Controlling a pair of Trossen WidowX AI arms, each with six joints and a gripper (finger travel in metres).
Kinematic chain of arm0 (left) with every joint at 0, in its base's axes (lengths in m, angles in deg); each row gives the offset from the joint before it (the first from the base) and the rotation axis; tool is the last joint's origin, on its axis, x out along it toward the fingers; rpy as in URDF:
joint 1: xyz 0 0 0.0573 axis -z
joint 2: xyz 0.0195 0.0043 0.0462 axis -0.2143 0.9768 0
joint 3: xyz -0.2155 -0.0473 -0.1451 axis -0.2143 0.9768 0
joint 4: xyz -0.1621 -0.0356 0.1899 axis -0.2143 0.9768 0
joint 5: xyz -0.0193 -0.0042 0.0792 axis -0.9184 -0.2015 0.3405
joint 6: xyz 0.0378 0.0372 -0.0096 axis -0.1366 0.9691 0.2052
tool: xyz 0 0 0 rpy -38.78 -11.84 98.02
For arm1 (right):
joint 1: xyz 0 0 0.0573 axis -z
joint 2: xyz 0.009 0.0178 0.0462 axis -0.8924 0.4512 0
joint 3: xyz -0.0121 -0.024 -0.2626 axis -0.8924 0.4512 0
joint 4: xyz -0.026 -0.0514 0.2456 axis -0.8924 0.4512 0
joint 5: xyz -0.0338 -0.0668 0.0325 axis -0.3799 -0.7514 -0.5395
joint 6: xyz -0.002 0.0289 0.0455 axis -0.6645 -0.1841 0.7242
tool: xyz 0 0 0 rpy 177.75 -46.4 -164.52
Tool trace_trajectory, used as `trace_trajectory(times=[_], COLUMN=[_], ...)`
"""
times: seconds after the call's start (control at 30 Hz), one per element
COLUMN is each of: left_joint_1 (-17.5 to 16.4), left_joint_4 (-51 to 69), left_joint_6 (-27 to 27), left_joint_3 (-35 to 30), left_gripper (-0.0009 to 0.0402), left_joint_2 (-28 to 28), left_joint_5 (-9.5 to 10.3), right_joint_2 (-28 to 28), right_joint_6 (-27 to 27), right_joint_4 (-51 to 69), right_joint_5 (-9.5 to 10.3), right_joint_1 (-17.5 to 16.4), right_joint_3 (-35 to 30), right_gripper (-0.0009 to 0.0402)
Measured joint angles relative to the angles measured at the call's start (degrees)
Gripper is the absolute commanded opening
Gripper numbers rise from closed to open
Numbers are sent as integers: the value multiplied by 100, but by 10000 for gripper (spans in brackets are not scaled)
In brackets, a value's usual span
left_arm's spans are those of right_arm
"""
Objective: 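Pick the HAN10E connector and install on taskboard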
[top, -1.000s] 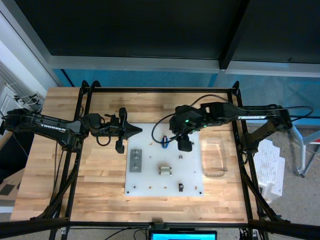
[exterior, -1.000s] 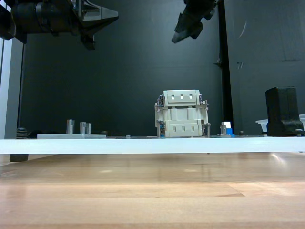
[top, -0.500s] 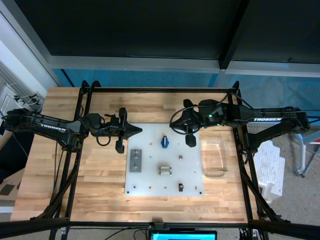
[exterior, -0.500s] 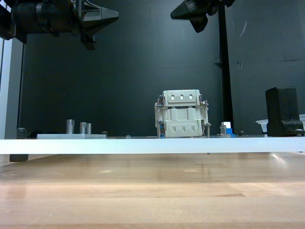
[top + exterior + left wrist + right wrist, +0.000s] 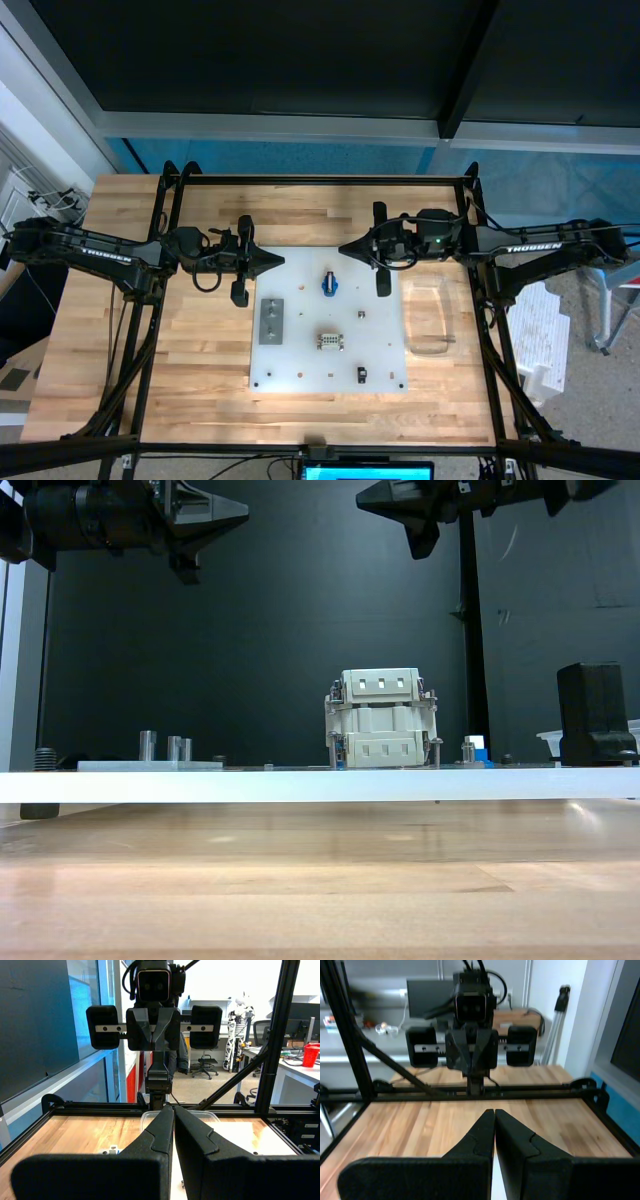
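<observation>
Connector (image 5: 381, 720) below closed left tool (image 5: 243, 517), right tool (image 5: 361, 498).

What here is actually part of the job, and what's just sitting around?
In the job: HAN10E connector; taskboard; right gripper, jaws shut, high over its far edge.
Lying about: left gripper, jaws shut, high near its far-left corner; clear tray.

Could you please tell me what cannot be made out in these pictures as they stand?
HAN10E connector contacts: too small in the high view; the low view shows only its near side.
Taskboard, both wrist views: mostly hidden behind the shut left claw and shut right claw, which hover high near its far edge.
Clear tray, low view: mostly hidden behind a black fitting.
</observation>
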Motion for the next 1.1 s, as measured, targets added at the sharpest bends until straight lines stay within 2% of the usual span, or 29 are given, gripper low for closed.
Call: trace_trajectory(times=[0.33,0.57,1.1], left_joint_1=[0,0,0], left_joint_4=[0,0,-2], left_joint_6=[0,0,-2], left_joint_3=[2,2,2], left_gripper=[1,1,1], left_joint_2=[0,0,0], left_joint_5=[0,0,0], right_joint_2=[-151,-256,-273], right_joint_6=[4,212,297], right_joint_4=[-920,-1263,-1397], right_joint_5=[-15,-59,-59], right_joint_1=[-2,-2,-15], right_joint_3=[662,949,1104], right_gripper=[0,0,0])
